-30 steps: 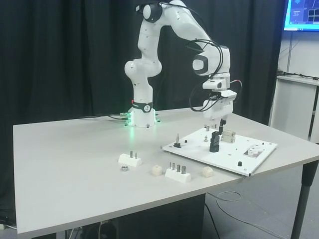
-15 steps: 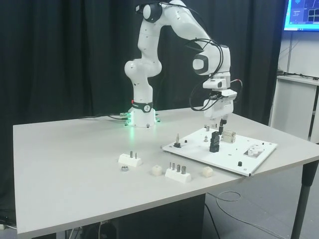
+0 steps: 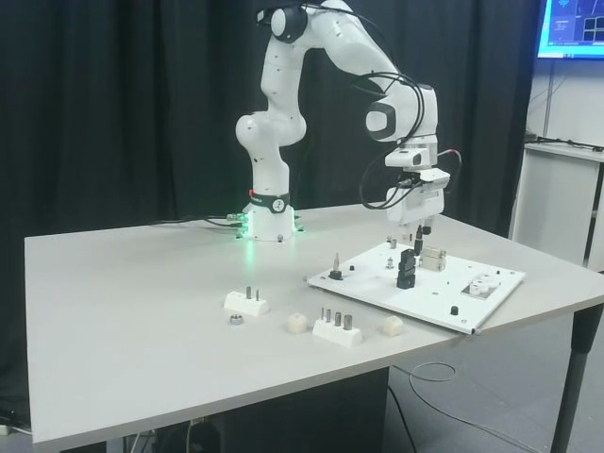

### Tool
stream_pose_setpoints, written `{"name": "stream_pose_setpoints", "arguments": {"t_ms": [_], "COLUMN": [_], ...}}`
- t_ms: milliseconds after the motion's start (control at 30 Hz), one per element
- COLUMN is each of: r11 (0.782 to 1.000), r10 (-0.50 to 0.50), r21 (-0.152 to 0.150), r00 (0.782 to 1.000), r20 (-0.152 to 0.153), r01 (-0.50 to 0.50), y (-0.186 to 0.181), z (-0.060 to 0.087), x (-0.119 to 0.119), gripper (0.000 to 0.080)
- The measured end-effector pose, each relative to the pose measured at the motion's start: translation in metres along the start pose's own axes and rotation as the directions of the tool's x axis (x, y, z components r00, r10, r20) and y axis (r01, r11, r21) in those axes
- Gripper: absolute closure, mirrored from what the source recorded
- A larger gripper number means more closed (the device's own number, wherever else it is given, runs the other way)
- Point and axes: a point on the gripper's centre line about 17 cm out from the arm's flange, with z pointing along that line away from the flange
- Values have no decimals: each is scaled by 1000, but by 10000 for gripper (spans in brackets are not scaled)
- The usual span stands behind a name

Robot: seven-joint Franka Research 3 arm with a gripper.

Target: Pick square peg 1.

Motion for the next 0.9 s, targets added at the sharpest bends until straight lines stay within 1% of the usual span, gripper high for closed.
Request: {"name": "stream_pose_setpoints", "arguments": {"t_ms": [267, 400, 600, 733, 900], "r11": [1000, 1000, 998, 995, 992], "r10": [2, -12, -34, -43, -48], "r21": [-5, -23, -59, -89, -116], "r00": [1000, 1000, 999, 998, 996], "r20": [-7, -4, 21, 45, 69], "r01": [-2, 12, 35, 47, 56], "y": [5, 13, 33, 54, 82], "z": [-3, -6, -13, -18, -27], "x": [3, 5, 2, -1, -6], "gripper": [3, 3, 3, 3, 3]}}
